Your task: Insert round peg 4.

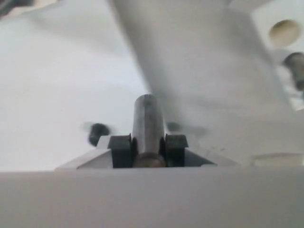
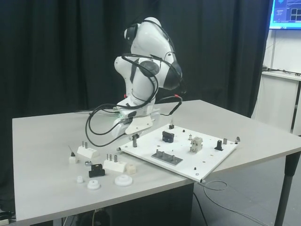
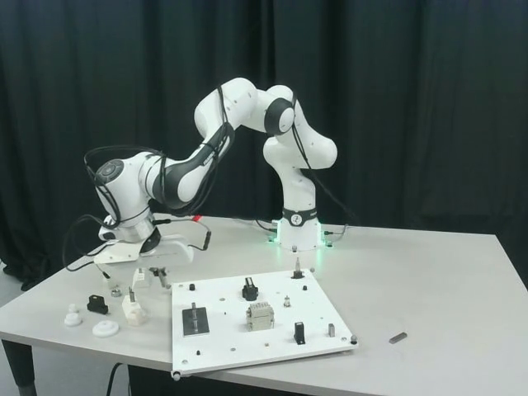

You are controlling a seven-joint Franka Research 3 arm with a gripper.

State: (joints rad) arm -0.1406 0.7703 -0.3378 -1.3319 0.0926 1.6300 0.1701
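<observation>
From my station I see the white arm's two-fingered gripper (image 1: 148,151) clenched on a short grey metal round peg (image 1: 148,124), its black finger pads (image 1: 121,151) pressing the peg from either side. The peg stands roughly upright in the grasp, its lower end sticking out below the fingertips. In the first room view the gripper (image 2: 135,134) hangs just over the near-left edge of the flat white assembly board (image 2: 207,162), the peg (image 2: 135,140) pointing down at it; I cannot tell whether the tip touches the board. Beyond the gripper, on the board, sit a black block fixture (image 2: 168,136) and a grey metal plate with studs (image 2: 166,157). Beside the gripper, off the board, small white holder blocks (image 2: 87,151) rest on the grey table (image 2: 42,136).
</observation>
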